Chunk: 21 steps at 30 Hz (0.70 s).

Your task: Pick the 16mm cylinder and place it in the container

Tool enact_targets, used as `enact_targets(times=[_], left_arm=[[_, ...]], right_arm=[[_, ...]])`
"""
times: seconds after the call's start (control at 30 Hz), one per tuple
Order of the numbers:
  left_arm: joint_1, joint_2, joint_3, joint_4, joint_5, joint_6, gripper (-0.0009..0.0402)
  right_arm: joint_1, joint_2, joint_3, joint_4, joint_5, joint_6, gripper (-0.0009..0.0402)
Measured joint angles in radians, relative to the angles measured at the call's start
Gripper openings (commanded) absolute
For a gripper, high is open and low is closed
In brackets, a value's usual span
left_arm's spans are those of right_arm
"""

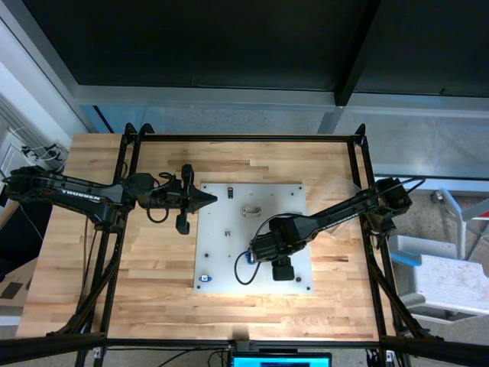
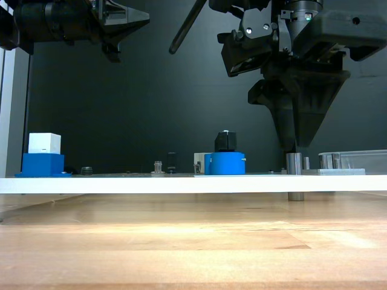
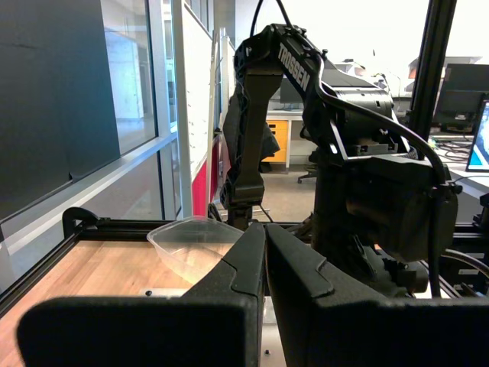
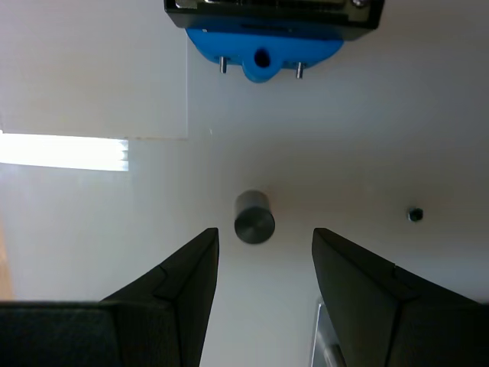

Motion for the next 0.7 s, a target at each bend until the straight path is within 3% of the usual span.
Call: enact_targets(times=[0.7], left_arm=[[0.000,0.000,0.000,0.000,0.000,0.000,0.0000]], right_arm=[[0.005,0.037,-0.005,0.033,0.000,0.006,0.0169]])
